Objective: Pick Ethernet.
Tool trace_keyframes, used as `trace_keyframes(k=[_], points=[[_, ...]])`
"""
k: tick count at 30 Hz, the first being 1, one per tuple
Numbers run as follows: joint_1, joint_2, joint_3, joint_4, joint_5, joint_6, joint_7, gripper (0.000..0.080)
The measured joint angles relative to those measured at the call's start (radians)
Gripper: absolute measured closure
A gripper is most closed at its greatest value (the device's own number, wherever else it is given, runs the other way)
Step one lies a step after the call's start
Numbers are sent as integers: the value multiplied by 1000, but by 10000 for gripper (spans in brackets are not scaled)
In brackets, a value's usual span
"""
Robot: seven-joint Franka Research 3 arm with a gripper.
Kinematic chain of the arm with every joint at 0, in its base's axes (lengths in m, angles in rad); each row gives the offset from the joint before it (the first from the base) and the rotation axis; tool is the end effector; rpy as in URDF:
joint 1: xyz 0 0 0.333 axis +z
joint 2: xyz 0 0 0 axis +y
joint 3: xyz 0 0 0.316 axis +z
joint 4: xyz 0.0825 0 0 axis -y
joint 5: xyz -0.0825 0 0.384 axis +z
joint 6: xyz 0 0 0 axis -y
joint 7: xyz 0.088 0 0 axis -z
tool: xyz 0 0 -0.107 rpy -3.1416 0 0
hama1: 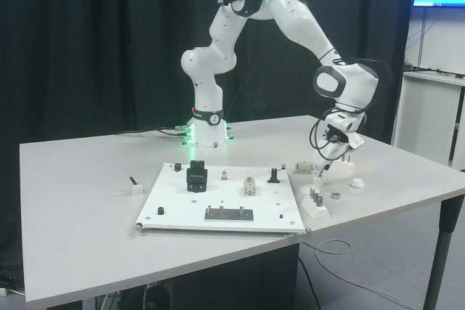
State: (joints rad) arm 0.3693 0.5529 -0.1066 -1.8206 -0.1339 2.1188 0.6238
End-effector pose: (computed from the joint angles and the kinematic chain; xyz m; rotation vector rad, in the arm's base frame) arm 0.6006 0.1586 0.2164 2.8517 -0.3844 -0.2301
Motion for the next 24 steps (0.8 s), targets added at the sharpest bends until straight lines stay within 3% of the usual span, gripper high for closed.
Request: trace_keyframes(k=[2, 3, 6, 7, 12, 13, 18, 19, 24], points=[[-1, 2, 1, 0, -5, 0, -7, 3], [-2, 2, 2, 0, -6, 0, -11, 154], [-7, 4, 8, 0, -11, 0, -17, 154], [-9, 5, 10, 0, -12, -1, -18, 302], [-12, 6, 13, 0, -12, -1, -20, 302], [-12, 6, 13, 0, -12, -1, -20, 478], [-12, 6, 14, 0, -12, -1, -21, 478], [-12, 6, 15, 0, -12, -1, -21, 664], [-12, 6, 16, 0, -12, -1, -21, 664]])
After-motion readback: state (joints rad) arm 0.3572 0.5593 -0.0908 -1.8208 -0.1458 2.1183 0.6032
